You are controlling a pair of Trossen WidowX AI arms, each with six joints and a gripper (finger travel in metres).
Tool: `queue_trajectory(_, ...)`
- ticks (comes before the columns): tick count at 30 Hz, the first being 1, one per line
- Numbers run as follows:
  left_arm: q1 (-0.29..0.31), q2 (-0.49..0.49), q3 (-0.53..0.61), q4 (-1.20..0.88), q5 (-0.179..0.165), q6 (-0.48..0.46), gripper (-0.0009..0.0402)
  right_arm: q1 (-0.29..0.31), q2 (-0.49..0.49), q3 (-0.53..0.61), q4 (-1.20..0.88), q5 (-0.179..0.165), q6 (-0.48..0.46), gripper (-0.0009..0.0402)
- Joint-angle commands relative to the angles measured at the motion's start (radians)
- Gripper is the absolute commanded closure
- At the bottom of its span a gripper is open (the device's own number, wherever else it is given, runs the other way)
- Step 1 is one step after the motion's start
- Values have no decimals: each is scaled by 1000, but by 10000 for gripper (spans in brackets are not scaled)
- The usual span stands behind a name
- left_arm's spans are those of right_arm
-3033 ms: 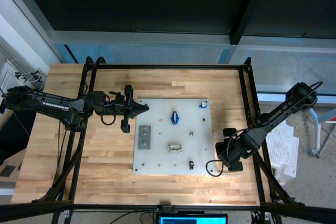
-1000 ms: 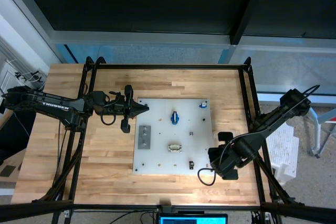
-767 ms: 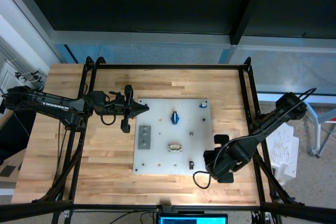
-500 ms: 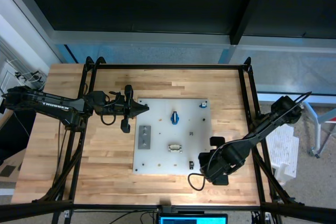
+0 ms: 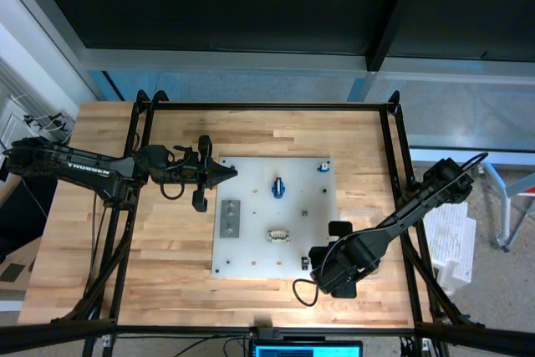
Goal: Pick the 16mm bar and install on taskboard
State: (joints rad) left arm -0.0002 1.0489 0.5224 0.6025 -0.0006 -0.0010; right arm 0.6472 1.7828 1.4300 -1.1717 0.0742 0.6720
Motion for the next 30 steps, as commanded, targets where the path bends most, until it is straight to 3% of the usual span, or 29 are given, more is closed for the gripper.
queue_trajectory(1,0,0,0,0,0,0,393,-2,7,-3,7,1,2,381)
queue_trajectory(9,0,0,0,0,0,0,393,-13,39,-3,28,-23,0,381)
queue_trajectory(30,0,0,0,0,0,0,393,-21,35,-48,78,-24,-7,381)
